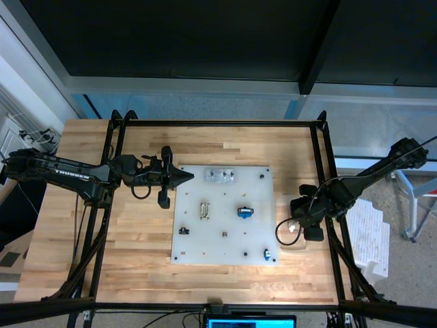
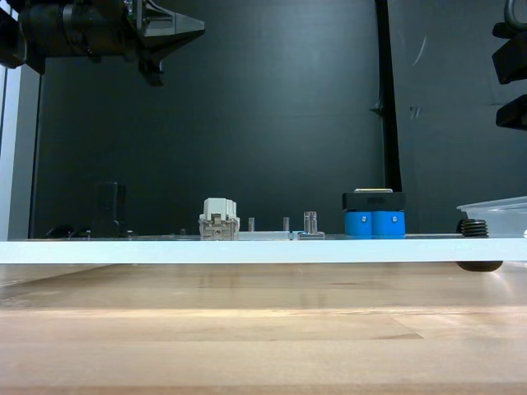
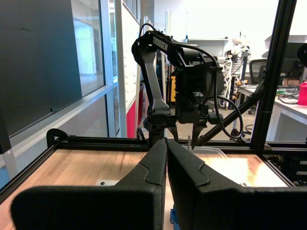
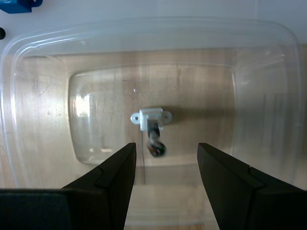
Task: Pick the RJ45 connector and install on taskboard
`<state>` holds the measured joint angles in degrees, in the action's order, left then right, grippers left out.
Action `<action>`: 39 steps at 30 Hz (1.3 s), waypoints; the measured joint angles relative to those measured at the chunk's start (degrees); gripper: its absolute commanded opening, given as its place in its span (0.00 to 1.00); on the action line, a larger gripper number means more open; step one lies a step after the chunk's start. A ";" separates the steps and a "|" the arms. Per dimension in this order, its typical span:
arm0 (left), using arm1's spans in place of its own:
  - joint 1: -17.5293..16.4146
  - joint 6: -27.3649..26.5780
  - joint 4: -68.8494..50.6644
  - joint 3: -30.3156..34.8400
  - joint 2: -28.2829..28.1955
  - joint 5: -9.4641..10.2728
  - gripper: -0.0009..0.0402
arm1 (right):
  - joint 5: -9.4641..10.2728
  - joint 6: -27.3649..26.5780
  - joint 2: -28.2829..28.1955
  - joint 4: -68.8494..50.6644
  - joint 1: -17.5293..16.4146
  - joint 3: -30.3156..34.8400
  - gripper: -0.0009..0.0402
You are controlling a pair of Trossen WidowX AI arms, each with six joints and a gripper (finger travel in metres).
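high view: left gripper (image 1: 190, 176) hangs over the taskboard's (image 1: 225, 225) left edge; right gripper (image 1: 304, 215) sits beyond its right edge. low view: both grippers ride high above the board. left wrist view: left fingers pressed together. right wrist view: right fingers spread above the clear tray (image 4: 144, 24); the rj45 connector (image 4: 151, 119) lies inside, untouched, with its long axis in line with the fingers and its flange end away from them.

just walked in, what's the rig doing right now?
The right gripper hangs open above the clear tray just off the right side of the taskboard. It is lined up over the RJ45 connector, which lies on the tray floor. Nothing is gripped, so the pick is not yet done. The left gripper is shut and empty, held high over the taskboard's left edge.
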<state>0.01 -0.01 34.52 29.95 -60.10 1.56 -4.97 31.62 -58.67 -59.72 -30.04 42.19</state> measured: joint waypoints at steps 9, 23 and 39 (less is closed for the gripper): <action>0.00 0.00 0.00 -0.02 0.00 0.00 0.02 | 0.00 0.57 0.00 5.05 -0.46 -3.50 0.45; 0.00 0.00 -0.02 0.00 0.00 0.00 0.02 | -0.07 1.09 -0.79 9.55 -0.98 -6.99 0.45; 0.00 0.00 -0.02 0.00 0.00 0.00 0.02 | -1.31 1.09 -1.86 11.34 -1.22 -7.78 0.33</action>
<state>0.01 -0.01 34.50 29.95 -60.10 1.56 -6.28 32.71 -60.53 -48.38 -31.27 34.41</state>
